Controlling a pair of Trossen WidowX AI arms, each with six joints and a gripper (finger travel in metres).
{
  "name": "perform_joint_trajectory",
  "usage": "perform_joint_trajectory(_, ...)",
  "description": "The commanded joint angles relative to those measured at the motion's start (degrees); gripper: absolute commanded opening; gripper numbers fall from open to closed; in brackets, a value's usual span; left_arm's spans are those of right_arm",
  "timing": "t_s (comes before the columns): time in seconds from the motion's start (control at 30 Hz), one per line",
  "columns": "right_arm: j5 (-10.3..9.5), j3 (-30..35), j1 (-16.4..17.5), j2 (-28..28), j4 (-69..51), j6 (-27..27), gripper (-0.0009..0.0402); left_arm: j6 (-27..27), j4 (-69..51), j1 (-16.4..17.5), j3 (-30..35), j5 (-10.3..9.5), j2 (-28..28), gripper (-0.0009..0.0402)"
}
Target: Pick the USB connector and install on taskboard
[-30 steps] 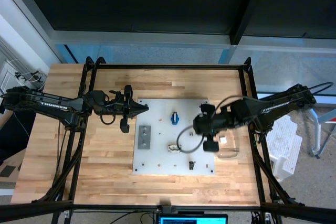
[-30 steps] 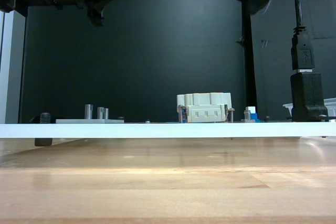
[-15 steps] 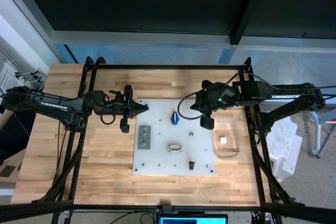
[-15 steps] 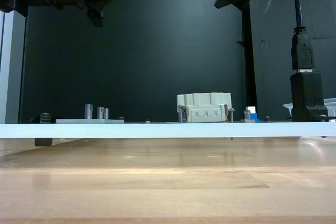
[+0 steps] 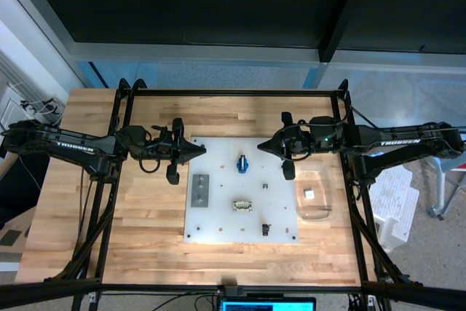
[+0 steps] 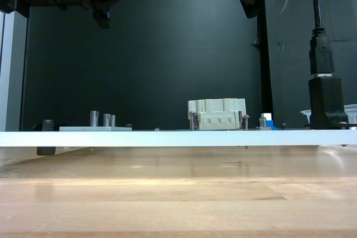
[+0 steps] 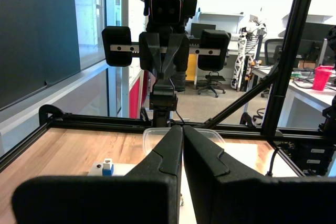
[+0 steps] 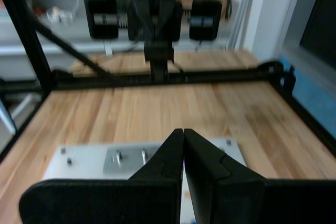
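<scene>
Now both end effectors hover high over the taskboard's upper edge, holding nothing.
The left end effector (image 5: 202, 150) and right end effector (image 5: 263, 144) each have their fingers pressed together, tips pointing inward. The USB connector (image 5: 266, 229) stands upright on the taskboard (image 5: 218, 218), lower centre-right of the high view, well apart from both.

Bench (image 5: 145, 253): pale wood, plank-striped grain. Taskboard (image 5: 218, 216): plain white. On it: blue fitting (image 5: 242, 163), grey block (image 5: 199, 189), beige connector (image 5: 242, 205), black USB connector (image 5: 266, 229). Left claw (image 5: 200, 150) and right claw (image 5: 262, 145): both black. Tray (image 5: 317, 215): clear.
</scene>
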Motion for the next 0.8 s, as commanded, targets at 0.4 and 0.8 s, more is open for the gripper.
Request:
perform_joint_trajectory(0.4,-2.67,-11.91,0.0,-0.55,24.22,0.33,0.0,0.02,0.02,0.02,0.0,0.0,0.02,0.0)
perform_joint_trajectory(0.8,-2.95,-13.66,-1.07,-0.59,27.1,1.62,0.0,0.02,0.02,0.0,0.0,0.0,0.04,0.0)
